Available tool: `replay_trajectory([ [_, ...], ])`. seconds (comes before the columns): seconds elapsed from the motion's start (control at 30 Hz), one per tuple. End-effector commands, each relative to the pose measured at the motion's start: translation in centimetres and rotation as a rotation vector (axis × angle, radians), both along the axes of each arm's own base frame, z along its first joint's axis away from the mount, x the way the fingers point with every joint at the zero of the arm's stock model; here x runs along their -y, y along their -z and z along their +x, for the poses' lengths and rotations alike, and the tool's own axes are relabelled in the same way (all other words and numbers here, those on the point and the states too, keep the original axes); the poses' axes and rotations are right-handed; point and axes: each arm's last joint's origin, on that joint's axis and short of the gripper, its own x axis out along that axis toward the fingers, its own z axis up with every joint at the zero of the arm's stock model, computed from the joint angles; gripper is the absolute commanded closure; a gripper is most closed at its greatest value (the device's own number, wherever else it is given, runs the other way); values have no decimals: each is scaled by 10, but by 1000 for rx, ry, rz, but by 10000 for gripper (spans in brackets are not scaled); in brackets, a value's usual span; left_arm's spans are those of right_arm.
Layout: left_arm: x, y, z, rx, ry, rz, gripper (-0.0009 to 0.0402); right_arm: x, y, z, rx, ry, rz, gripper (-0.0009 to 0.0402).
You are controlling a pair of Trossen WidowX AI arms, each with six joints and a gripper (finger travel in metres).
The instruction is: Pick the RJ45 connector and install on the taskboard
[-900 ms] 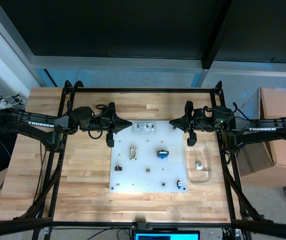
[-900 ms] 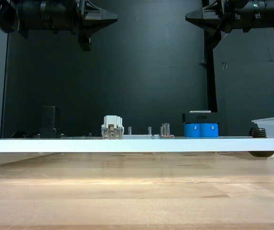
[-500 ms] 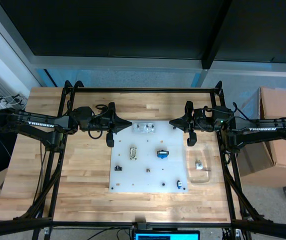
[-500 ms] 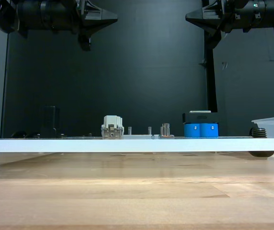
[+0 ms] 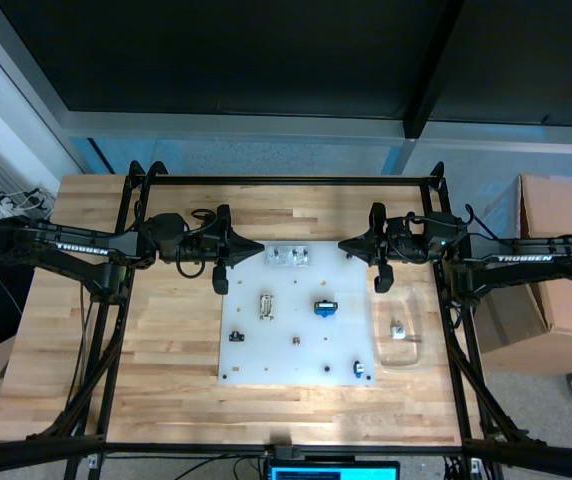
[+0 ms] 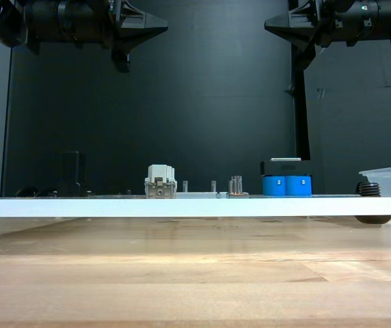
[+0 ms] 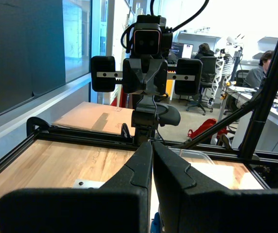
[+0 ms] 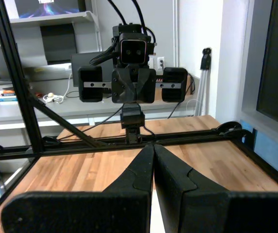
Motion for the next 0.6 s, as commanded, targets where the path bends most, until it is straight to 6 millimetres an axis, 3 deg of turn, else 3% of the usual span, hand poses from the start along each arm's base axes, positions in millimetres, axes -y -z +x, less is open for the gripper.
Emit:
replay_trajectory([
  [0.03, 0, 0, 0, 0, 0, 0, 393, -1, -5, -1, -102, -25, 12, 394],
  [0.6, 0, 0, 0, 0, 0, 0, 393, -38, -41, -34, -646, -107, -42, 393],
])
